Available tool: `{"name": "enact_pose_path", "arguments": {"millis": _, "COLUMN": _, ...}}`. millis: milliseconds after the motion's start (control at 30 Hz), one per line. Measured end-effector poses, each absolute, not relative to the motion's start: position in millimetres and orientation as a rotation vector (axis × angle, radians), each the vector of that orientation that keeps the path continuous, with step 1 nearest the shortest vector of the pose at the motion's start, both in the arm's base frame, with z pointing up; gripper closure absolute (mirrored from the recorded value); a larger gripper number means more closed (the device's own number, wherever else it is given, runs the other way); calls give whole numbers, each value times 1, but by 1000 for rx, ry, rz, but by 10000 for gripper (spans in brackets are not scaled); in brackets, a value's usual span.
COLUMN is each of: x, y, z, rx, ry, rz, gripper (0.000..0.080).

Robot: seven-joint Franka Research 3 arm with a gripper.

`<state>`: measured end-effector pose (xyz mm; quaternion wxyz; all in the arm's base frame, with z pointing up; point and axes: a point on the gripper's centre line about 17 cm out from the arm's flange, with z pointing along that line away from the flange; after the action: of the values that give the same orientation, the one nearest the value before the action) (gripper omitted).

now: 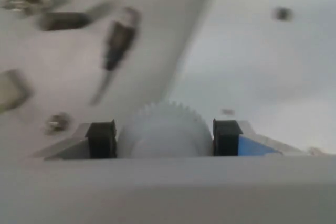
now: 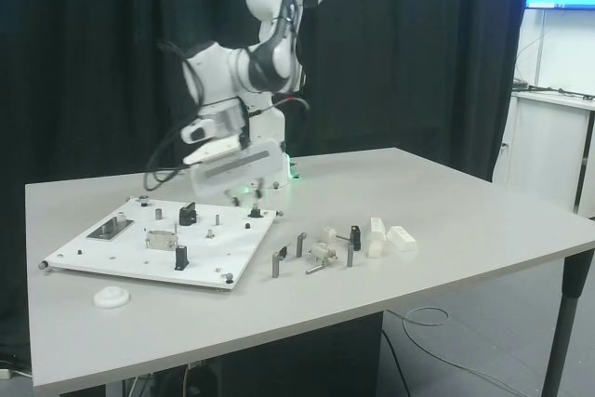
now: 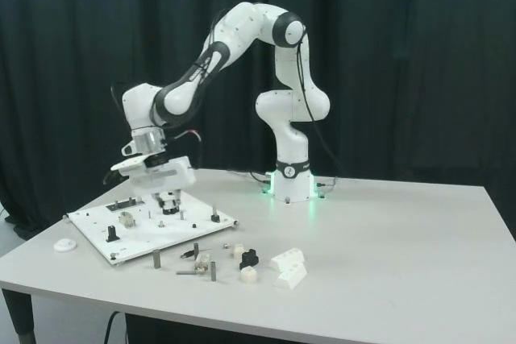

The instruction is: Place medium gear.

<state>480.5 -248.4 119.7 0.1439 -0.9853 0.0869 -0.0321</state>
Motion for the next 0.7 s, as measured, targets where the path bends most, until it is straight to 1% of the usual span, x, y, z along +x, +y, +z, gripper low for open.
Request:
{"name": "enact_pose_path", "arguments": {"millis": 467, "x": 516, "y": -102, "z": 130, "rx": -2799, "ry": 173, "rz": -31, "gripper": 404}}
{"name": "enact_pose_path", "arguments": {"millis": 700, "x": 527, "y": -35, "z": 130, "rx": -2829, "ry": 145, "rz": 4, "gripper": 404}}
